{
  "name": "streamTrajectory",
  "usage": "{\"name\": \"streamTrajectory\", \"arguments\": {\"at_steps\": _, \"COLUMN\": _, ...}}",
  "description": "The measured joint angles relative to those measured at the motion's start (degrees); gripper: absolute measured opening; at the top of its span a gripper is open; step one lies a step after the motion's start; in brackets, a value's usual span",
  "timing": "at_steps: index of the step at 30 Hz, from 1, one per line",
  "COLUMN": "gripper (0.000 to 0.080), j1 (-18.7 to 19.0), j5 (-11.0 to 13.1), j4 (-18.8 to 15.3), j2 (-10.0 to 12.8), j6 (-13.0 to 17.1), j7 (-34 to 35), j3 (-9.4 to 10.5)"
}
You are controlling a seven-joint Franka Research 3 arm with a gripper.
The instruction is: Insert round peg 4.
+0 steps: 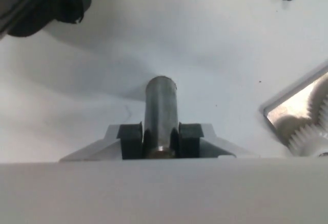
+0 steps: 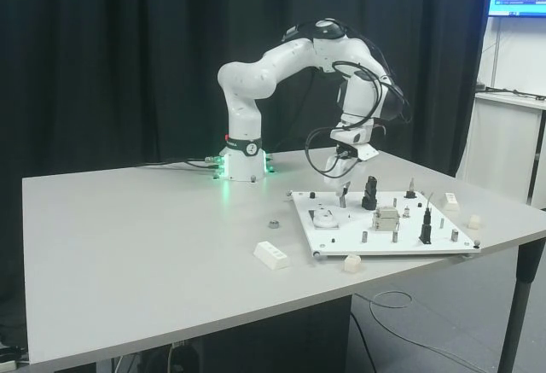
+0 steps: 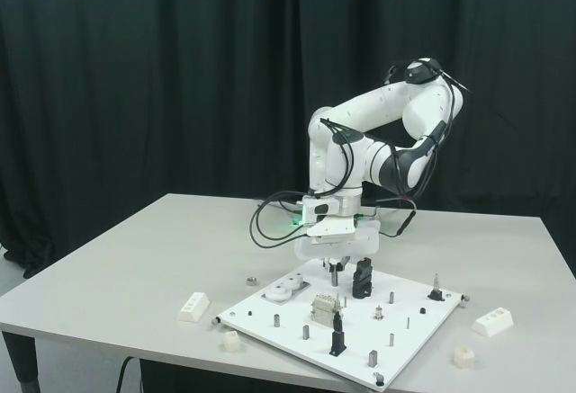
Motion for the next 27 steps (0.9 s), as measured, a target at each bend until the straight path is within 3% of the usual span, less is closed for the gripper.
{"name": "streamTrajectory", "arguments": {"at_steps": 27, "gripper": 0.0147, "j1": 0.0, "j5": 1.4, "j4": 0.1, "j2": 0.1, "j6": 1.0, "j7": -2.6, "j3": 0.25}}
